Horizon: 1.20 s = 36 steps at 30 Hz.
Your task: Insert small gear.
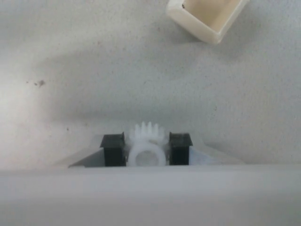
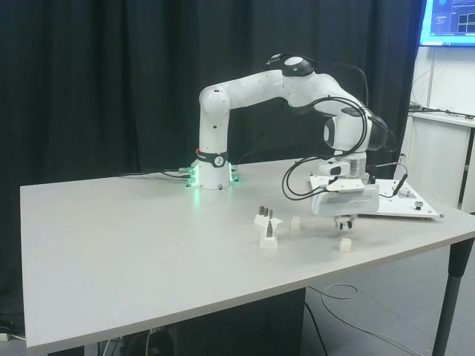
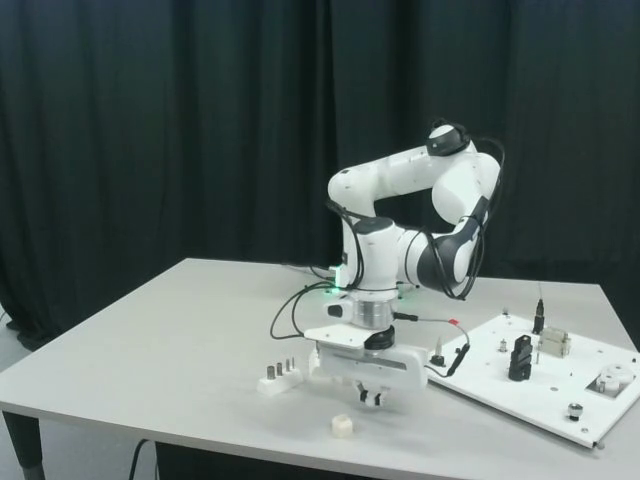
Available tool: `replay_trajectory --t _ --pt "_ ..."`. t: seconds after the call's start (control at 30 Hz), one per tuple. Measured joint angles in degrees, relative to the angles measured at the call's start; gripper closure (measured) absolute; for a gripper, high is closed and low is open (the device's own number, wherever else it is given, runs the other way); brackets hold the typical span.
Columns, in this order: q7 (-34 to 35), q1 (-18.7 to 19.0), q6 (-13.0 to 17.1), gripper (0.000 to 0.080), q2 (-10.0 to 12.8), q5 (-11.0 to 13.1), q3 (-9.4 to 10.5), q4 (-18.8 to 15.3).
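Observation:
A small white gear (image 1: pixel 147 145) sits between my two black fingertips, and my gripper (image 1: pixel 147 149) is shut on it, held a little above the grey table. In the first room view my gripper (image 2: pixel 343 222) hangs just above a small white block (image 2: pixel 343 244) near the table's front edge. The second room view shows the same gripper (image 3: pixel 370 397) above that white block (image 3: pixel 342 426). A white base with three upright pegs (image 2: pixel 266 225) stands to the side of my gripper; in the second room view that peg base (image 3: pixel 279 377) is also visible.
A white open holder (image 1: pixel 205 16) lies on the table beyond my fingers in the wrist view. A white assembly board (image 3: pixel 535 375) with black and grey parts lies on the table's far side. Another small white block (image 2: pixel 295 222) rests near the peg base.

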Motion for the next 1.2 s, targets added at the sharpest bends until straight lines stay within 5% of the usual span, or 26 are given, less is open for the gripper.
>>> replay_trajectory --t 1.2 --pt "3.4 2.6 -0.8 0.0603 -1.3 -0.1 -0.66 0.4"
